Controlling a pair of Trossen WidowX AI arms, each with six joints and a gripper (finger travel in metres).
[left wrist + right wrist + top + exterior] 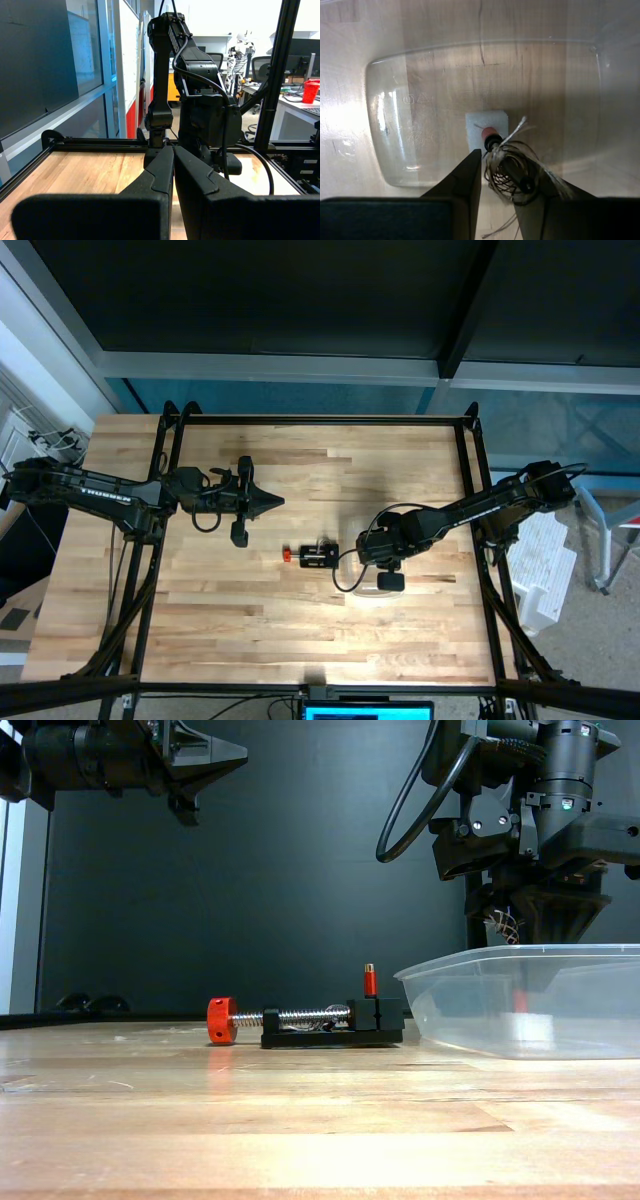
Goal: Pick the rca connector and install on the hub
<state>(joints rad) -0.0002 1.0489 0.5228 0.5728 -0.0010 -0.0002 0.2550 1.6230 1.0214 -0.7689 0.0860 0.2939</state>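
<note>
Tabletop [250, 630] of pale wood seen from above, with an arm reaching in from each side. Left of centre, the left gripper [262, 502] hangs in the air, fingers pressed into a single point and empty, likely held clear while the other arm works. At centre lies the hub [320, 557], a small black block with a red knob [286, 554] at its left end. Just to its right, the right gripper [384, 568] points straight down. From table height, the hub sits at centre with a short red post [369, 980] standing on its right end, probably the seat for the plug. A clear tray [600, 1020] lies just beside it at the right, and the right gripper dips toward the tray from above. The left wrist camera shows that gripper's two black fingers [160, 175] meeting flat, with nothing between them. The right wrist camera looks down into the tray. There the rca connector [512, 170] — black body, red tip, loose coil of fine wire — appears clamped between the fingers. Its tip is over a white foam block [492, 120] on the tray floor, seemingly there to hold it upright for gripping. Installation on the hub is not yet done.
</note>
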